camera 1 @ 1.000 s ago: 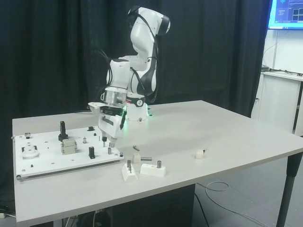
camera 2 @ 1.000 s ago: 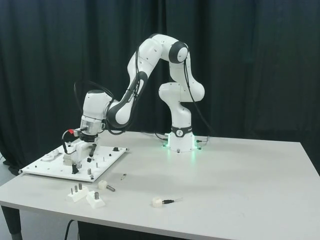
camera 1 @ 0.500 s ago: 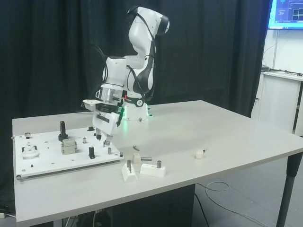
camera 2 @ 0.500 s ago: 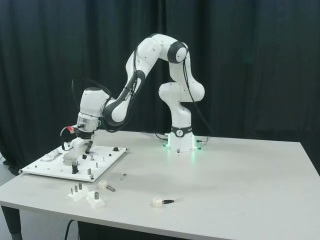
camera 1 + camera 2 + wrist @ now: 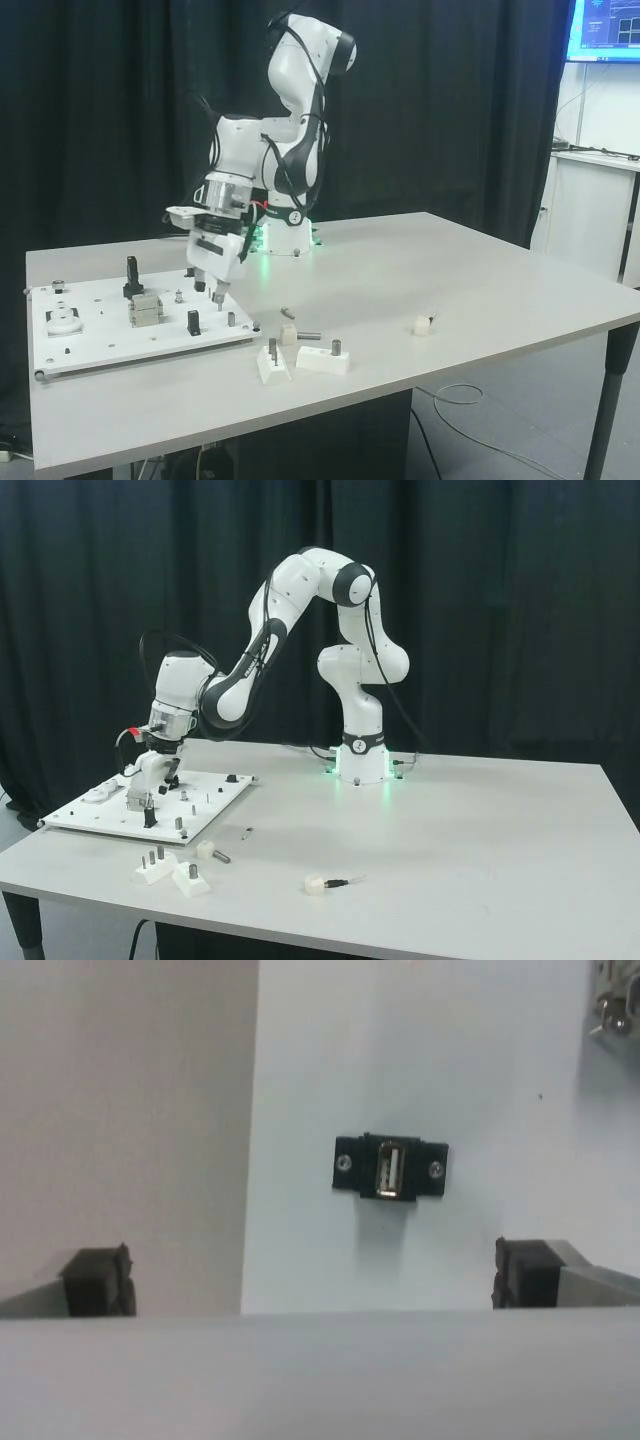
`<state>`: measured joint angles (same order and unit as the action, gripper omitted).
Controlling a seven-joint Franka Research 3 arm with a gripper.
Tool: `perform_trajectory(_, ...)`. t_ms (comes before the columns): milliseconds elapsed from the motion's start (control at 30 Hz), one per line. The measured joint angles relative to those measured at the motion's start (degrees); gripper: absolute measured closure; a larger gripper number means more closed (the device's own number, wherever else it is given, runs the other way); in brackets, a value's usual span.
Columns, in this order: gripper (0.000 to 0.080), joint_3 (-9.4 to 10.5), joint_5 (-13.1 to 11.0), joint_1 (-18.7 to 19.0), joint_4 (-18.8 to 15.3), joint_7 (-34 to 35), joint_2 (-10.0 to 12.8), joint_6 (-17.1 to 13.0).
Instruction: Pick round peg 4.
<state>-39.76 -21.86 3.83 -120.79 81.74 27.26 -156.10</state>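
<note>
Black curtains are seen behind the grey table (image 5: 450, 270). Since a second ago, the white arm's gripper (image 5: 207, 291) has been carried back across the flat white board (image 5: 100, 335), fingers wide and empty. Which small upright pin is round peg 4 cannot be told.

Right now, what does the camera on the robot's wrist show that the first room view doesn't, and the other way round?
Only the wrist view shows a black socket close up, with the hand's fingertips wide apart. Only the first room view shows the whole white arm, loose white blocks and the grey table. Both show the white board.
</note>
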Motion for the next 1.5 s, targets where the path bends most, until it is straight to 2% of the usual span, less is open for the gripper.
perform_trajectory(433, 0.0003, -0.6, 0.0, -0.3, 0.8, -1.5, 0.0, 0.2)
perform_trajectory(700, 0.0003, -0.51, 0.0, -0.3, 1.7, -8.4, -0.2, 0.9)
perform_trajectory(933, 0.0003, 0.26, 0.0, -0.2, 4.0, -14.4, -0.2, 4.0)
perform_trajectory(1167, 0.0003, 2.12, 0.0, -0.2, 7.7, -22.5, -0.2, 8.1)
perform_trajectory(1500, 0.0003, 4.58, 0.0, -0.2, 11.9, -35.2, 0.0, 11.8)
